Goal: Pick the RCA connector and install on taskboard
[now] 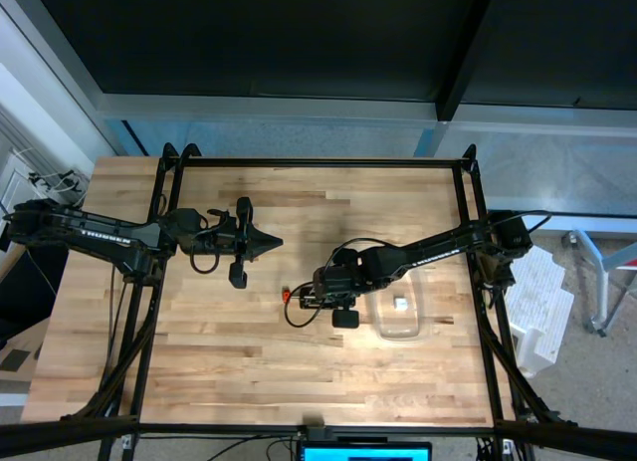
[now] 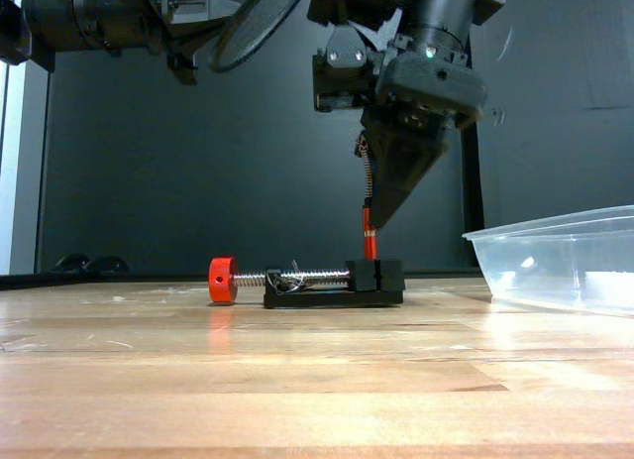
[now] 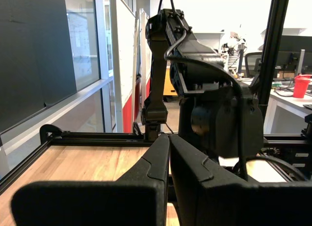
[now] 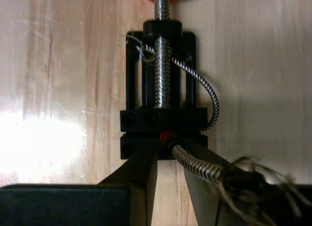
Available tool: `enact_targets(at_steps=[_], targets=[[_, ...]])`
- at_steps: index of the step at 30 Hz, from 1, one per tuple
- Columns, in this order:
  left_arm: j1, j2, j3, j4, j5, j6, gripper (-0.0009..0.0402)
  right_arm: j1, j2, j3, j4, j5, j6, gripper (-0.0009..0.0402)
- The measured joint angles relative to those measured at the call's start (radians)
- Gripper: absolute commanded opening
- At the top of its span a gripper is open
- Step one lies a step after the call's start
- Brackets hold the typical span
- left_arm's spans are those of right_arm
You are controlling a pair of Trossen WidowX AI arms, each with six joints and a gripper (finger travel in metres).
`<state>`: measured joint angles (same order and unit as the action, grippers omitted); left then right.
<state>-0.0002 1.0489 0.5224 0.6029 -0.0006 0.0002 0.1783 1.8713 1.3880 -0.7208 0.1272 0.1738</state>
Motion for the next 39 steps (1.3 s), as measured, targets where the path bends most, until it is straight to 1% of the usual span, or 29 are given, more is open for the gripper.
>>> enact_targets(at_steps=[9,16,24,27,33,39], targets=[[0.000,0.000,0.000,0.000,0.000,0.000,0.0000,0.000,-0.014,0.021,-0.024,0.001,0.000,0.0172],[0.000,0.000,0.000,0.000,0.000,0.000,0.0000,0.000,-0.045,0.021,-0.051,0.002,-0.001,0.0201],[0.000,0.000,0.000,0.000,0.000,0.000,0.0000,0.000,-0.054,0.021,-0.058,0.003,0.000,0.0197],[0.000,0.000,0.000,0.000,0.000,0.000,0.0000,0.000,-0.071,0.021,-0.065,0.003,-0.001,0.0193],[0.000,0.000,0.000,0.000,0.000,0.000,0.0000,-0.010,-0.158,0.012,-0.053,0.003,-0.022,0.0186],[0.000,0.000,0.000,0.000,0.000,0.000,0.0000,-0.021,-0.284,-0.073,0.071,0.005,-0.042,0.0182]])
